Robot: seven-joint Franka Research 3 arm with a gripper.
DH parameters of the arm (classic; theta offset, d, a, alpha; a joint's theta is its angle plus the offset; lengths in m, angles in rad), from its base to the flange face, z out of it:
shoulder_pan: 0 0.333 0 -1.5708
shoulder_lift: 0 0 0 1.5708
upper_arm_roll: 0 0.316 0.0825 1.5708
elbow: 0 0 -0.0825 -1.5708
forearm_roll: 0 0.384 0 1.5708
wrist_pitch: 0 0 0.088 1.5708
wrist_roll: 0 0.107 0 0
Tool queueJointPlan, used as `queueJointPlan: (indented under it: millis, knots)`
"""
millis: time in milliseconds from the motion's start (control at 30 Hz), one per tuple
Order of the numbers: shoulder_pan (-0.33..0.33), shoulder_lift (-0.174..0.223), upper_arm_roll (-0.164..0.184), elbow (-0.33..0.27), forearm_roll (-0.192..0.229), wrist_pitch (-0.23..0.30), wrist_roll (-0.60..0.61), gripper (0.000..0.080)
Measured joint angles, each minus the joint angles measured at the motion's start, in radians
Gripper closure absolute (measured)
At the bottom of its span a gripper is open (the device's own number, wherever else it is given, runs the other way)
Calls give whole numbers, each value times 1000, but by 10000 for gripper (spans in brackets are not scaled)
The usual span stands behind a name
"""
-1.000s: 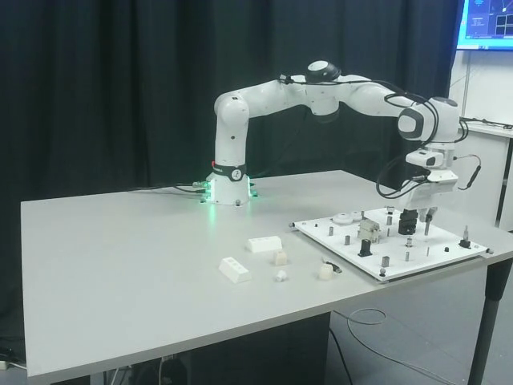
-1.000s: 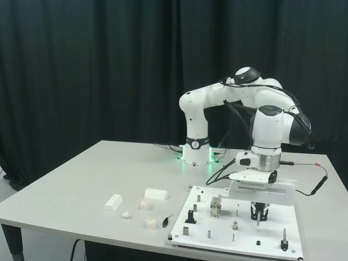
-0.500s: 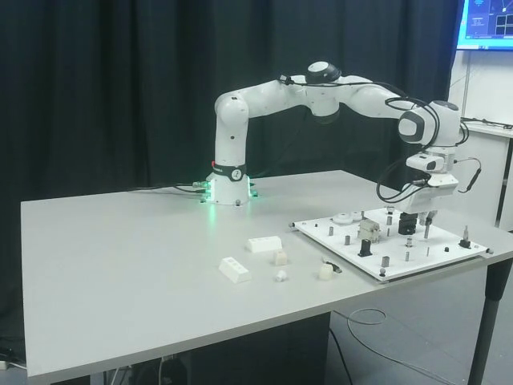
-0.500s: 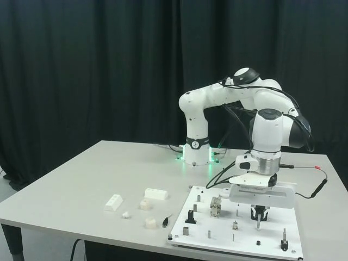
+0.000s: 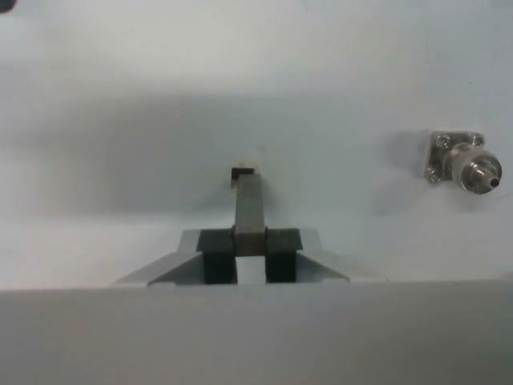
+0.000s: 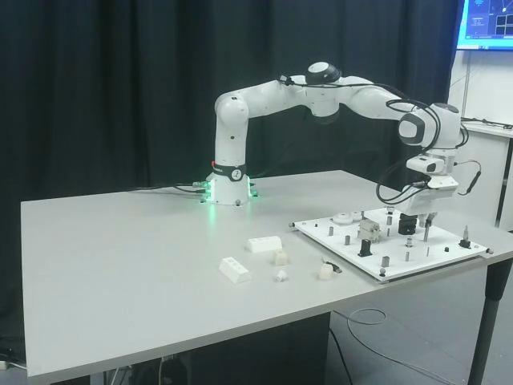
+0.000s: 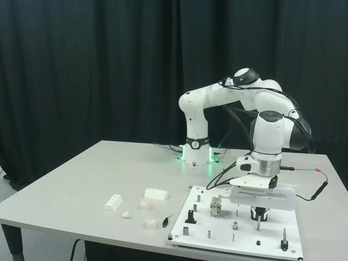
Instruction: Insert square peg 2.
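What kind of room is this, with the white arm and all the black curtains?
Most likely a robotics research lab. A white arm is bolted to a grey table, working over a white board studded with small pegs, with black curtains screening the whole area.

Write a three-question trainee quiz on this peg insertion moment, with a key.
1. True or false: the pincer is shut on the square peg.
2. Where is the peg's lower end? A) at a small square hole in the white board B) over the bare grey table C) against the arm's base.
3. What fitting stands on the board beside the peg in the wrist view?

Key: 1 true. 2 A. 3 a threaded metal connector on a square flange.
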Motion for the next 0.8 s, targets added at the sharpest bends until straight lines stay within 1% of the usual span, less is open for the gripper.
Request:
queueJointPlan:
  millis: [400,800]
  knots:
    - [-1,0,11,0,-4,13,6,731]
    - [0,0,13,2,-9,15,12,731]
